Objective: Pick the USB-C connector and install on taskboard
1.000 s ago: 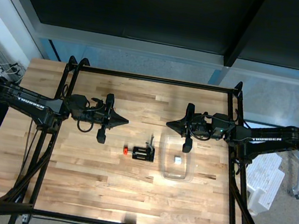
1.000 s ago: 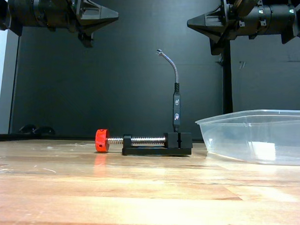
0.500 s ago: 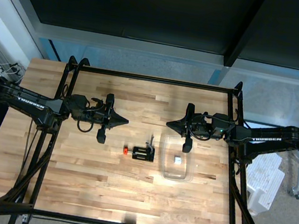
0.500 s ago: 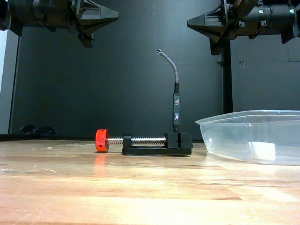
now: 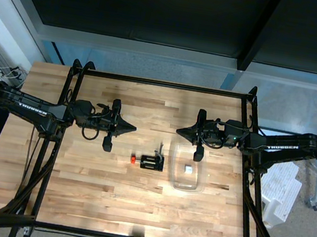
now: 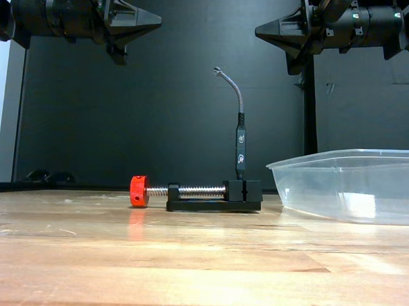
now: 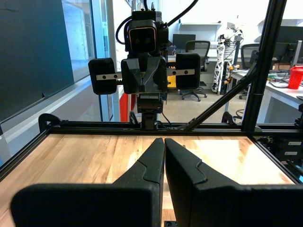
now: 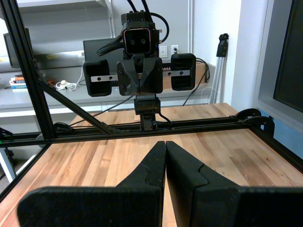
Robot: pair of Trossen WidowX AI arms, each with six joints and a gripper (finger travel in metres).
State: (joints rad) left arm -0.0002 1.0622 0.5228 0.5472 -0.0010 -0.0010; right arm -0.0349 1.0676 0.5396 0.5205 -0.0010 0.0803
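The USB-C connector [image 6: 240, 144] stands upright at the centre of the low view, rising from the taskboard [image 6: 213, 197] at the end away from its orange-red knob [image 6: 138, 191]. It looks light, with a stiff, smooth dark plug body under a bendy braided tail, so pinch the body's flat sides. The left gripper [image 5: 133, 128] and right gripper [image 5: 179, 132] hover high, jaws clenched on nothing.

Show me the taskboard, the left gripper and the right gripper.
taskboard [image 5: 153, 165]: high view, black body.
left gripper [image 5: 135, 129]: high view, shut fingertips, raised left of taskboard.
right gripper [image 5: 178, 132]: high view, shut fingertips, raised right of taskboard.
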